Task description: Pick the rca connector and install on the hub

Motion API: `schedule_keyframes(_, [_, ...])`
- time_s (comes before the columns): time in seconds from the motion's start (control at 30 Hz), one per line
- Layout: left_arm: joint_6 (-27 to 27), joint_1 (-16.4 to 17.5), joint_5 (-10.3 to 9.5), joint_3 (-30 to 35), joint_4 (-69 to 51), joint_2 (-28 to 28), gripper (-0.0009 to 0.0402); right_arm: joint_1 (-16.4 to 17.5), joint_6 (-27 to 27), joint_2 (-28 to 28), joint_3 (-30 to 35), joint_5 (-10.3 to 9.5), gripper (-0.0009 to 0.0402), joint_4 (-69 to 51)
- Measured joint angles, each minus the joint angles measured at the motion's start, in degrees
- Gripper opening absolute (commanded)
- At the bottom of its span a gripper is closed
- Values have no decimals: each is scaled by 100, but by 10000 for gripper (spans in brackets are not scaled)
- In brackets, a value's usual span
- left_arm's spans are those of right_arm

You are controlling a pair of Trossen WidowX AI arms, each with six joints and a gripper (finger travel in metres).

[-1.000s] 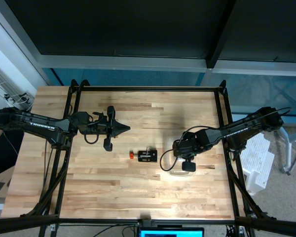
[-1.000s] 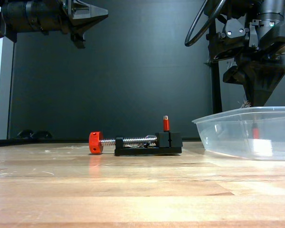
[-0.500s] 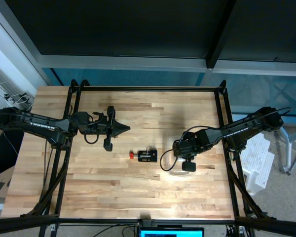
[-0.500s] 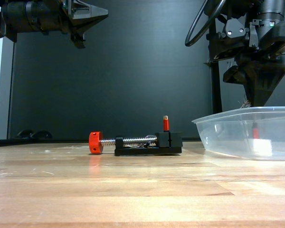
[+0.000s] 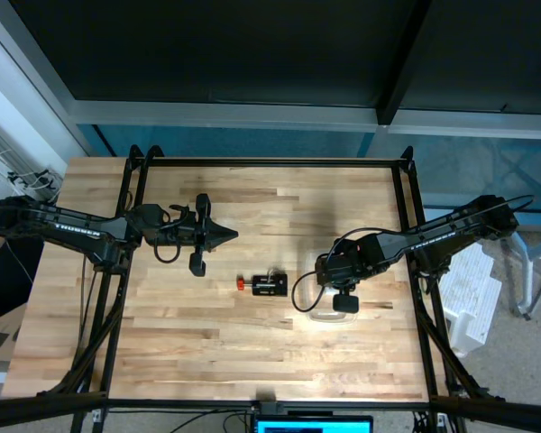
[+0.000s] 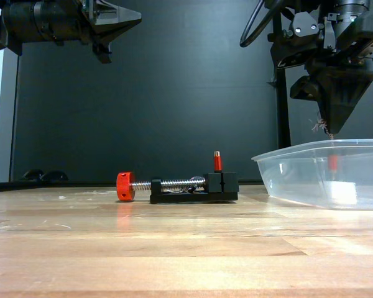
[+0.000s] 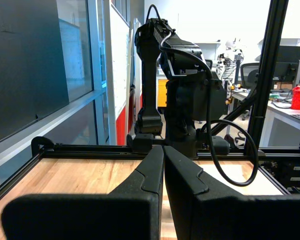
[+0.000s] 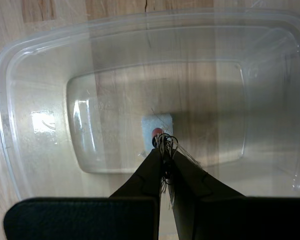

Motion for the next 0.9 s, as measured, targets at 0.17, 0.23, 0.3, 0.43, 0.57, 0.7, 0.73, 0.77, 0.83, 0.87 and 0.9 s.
schedule_keyframes(0.17, [0,0,2,0,0,0,0,0,0,-44,7,-2,0,2])
schedule_keyframes(0.23, [0,0,0,2,0,0,0,0,2,-61,24,-2,0,-48])
schedule_keyframes(0.3, [0,0,2,0,0,0,0,0,2,-66,74,-2,0,-153])
schedule_keyframes(0.43, [0,0,0,2,-2,0,0,0,2,-66,111,-2,0,-195])
schedule_keyframes(0.57, [0,0,2,2,0,0,0,0,2,-66,111,-2,0,-192])
schedule_keyframes(0.7, [0,0,2,2,-2,0,0,0,2,-66,111,-2,0,-192])
schedule_keyframes(0.73, [0,0,2,0,0,0,0,0,2,-66,111,-2,0,-192])
schedule_keyframes(0.77, [2,0,0,2,-2,0,0,0,2,-66,111,-2,0,-192])
schedule_keyframes(0.83, [0,0,2,2,0,0,0,0,2,-66,109,-2,0,-190])
schedule_keyframes(0.87, [2,0,2,2,0,0,0,0,2,-66,109,-2,0,-190])
schedule_keyframes(0.9, [0,0,0,0,0,0,0,0,0,-66,109,-2,0,-190])
